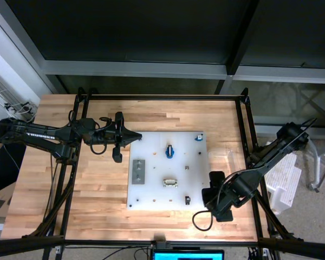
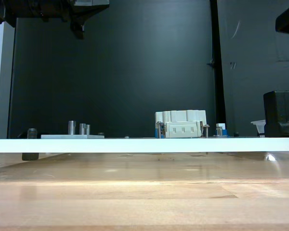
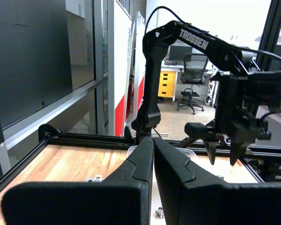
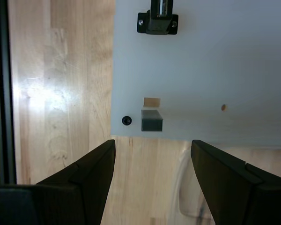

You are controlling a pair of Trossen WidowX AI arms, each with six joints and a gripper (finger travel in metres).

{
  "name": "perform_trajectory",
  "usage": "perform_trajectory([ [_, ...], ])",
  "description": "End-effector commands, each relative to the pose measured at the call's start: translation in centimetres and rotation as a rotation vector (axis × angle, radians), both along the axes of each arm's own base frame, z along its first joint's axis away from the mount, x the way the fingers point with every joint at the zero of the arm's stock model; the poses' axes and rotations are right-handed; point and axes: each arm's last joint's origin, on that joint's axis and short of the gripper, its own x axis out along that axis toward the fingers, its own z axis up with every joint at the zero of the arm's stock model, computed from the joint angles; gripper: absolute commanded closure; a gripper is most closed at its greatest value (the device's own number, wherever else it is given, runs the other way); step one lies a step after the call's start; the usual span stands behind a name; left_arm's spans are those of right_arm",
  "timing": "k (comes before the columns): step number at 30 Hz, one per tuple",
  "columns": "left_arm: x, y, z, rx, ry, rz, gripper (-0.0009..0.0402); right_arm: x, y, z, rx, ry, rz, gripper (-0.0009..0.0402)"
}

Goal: Pick the 16mm bar and install on taskboard

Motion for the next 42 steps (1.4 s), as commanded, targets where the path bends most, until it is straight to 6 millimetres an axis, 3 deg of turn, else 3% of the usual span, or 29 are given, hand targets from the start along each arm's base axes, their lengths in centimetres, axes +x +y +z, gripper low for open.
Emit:
perform_trajectory([
  [1, 0.0, 0.0, 0.0, 0.000, 0.000, 0.000, 0.0393, -0.4, -0.4, 0.6, -0.001, -0.002, -0.001, 0.0169],
  [20, 0.0, 0.0, 0.0, 0.000, 0.000, 0.000, 0.0393, -2.5, -2.2, 3.8, 0.055, -0.077, -0.002, 0.0169],
  [42, 0.0, 0.0, 0.0, 0.000, 0.000, 0.000, 0.0393, -2.8, -2.4, 4.0, 0.047, -0.068, -0.001, 0.0169],
])
